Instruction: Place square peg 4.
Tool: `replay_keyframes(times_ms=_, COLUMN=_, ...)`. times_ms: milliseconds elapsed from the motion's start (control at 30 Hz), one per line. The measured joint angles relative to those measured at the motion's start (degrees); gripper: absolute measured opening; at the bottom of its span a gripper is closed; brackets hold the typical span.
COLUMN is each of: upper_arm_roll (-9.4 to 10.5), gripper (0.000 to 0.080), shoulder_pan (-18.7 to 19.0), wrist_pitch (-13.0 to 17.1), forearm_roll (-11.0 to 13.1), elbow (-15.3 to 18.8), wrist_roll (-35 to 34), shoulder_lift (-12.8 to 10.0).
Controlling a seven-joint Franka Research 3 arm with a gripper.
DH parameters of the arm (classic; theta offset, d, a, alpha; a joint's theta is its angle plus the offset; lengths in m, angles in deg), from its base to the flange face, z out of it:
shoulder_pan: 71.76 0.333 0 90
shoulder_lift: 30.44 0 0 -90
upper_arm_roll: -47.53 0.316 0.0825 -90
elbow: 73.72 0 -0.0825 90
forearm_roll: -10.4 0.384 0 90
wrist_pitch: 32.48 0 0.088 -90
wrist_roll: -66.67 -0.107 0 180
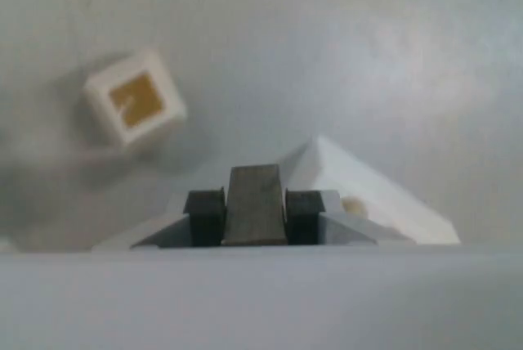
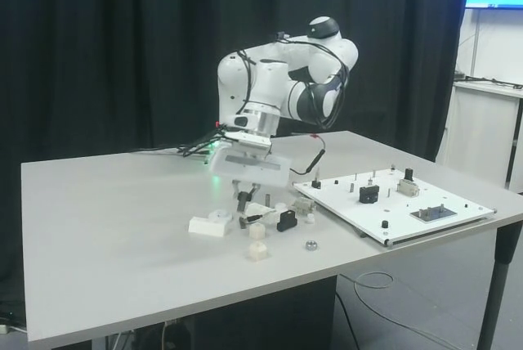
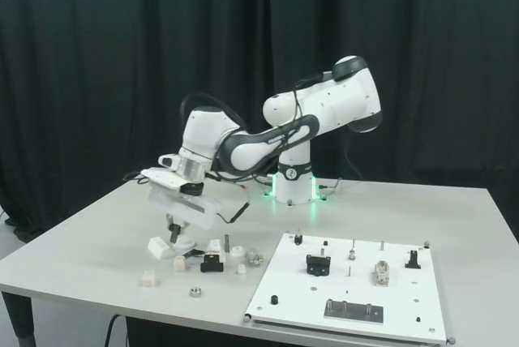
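Jaws [image 1: 254,217] sit closest to the wrist lens, black fingers [image 1: 205,213] clamped narrow on a grey square peg [image 1: 254,203] that stands upright between them. Off to one side of the jaws, well apart, a white cube [image 1: 135,98] lies on the tabletop [image 1: 368,47]; just behind them lies a white block [image 1: 368,190]. From here, I'd say: keep the grip square, lift clear, then carry across to the white board [image 2: 392,203].

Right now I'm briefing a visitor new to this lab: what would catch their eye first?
The white arm bending low over the grey table, its gripper shut on a peg. Then the small parts scattered under it, and the white board of fixtures beside them.
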Motion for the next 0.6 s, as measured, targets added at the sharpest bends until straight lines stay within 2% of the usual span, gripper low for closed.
replay_keyframes(times_ms=200, upper_arm_roll=1.22, gripper=0.0153, shoulder_pan=-4.63, wrist_pitch=-1.06, forearm_roll=2.40, elbow=-4.35, wrist_roll=0.12, shoulder_lift=-1.57)
replay_keyframes(times_ms=333, upper_arm_roll=2.29, gripper=0.0153, shoulder_pan=-7.50, wrist_pitch=-1.33, forearm_roll=2.56, elbow=-7.26, wrist_roll=0.10, shoulder_lift=-1.62)
replay_keyframes(times_ms=600, upper_arm_roll=3.24, gripper=0.0153, shoulder_pan=-12.17, wrist_pitch=-4.57, forearm_roll=2.57, elbow=-11.95, wrist_roll=-0.21, shoulder_lift=-1.81)
